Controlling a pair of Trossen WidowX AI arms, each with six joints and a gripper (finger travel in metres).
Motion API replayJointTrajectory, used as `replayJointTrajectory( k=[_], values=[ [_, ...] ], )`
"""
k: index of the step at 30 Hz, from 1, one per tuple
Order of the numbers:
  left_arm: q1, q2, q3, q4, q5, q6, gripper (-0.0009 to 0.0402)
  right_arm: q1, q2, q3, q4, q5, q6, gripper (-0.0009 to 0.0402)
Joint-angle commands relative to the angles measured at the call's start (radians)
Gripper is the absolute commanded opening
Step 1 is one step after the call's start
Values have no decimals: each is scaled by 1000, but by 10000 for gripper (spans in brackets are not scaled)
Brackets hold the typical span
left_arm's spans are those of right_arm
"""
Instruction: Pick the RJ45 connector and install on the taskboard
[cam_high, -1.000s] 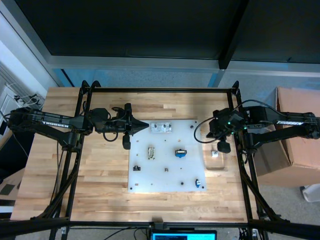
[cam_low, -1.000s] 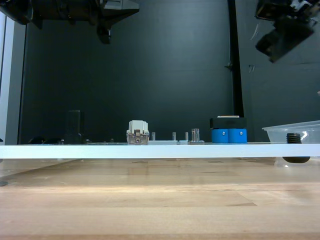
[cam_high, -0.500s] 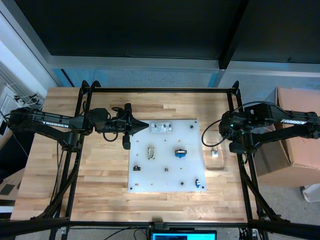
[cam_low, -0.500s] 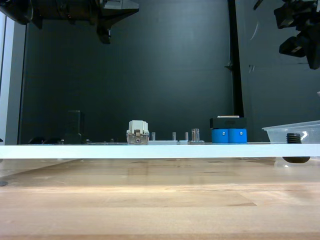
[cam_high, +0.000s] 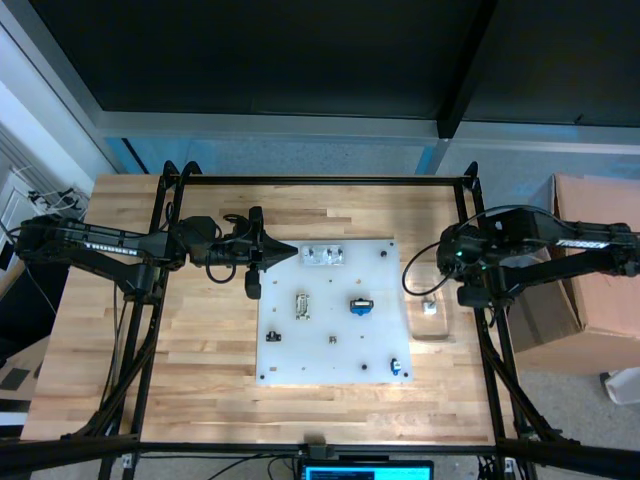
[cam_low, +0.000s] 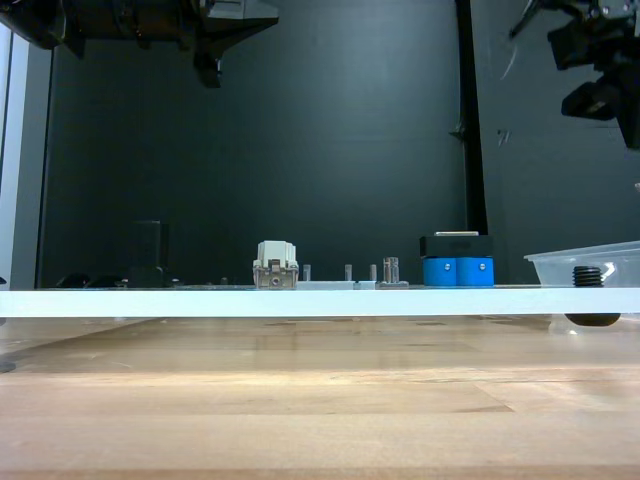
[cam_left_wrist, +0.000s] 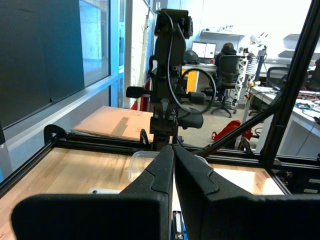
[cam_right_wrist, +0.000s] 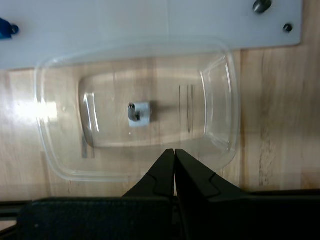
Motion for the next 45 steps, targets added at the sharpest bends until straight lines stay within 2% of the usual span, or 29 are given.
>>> replayJointTrajectory(
  k=[1, 14, 34, 45],
  values=[
    [0, 0, 0, 0, 0, 0, 0, 10, 13, -25, 3, 0, 9, 0],
    [0, 0, 0, 0, 0, 0, 1, 140, 27, -133, 134, 1, 133, 0],
    [0, 0, 0, 0, 0, 0, 0, 159, 28, -280, 274, 0, 216, 0],
    [0, 0, 0, 0, 0, 0, 0, 168, 120, -285, 301, -1, 232, 0]
  ],
)
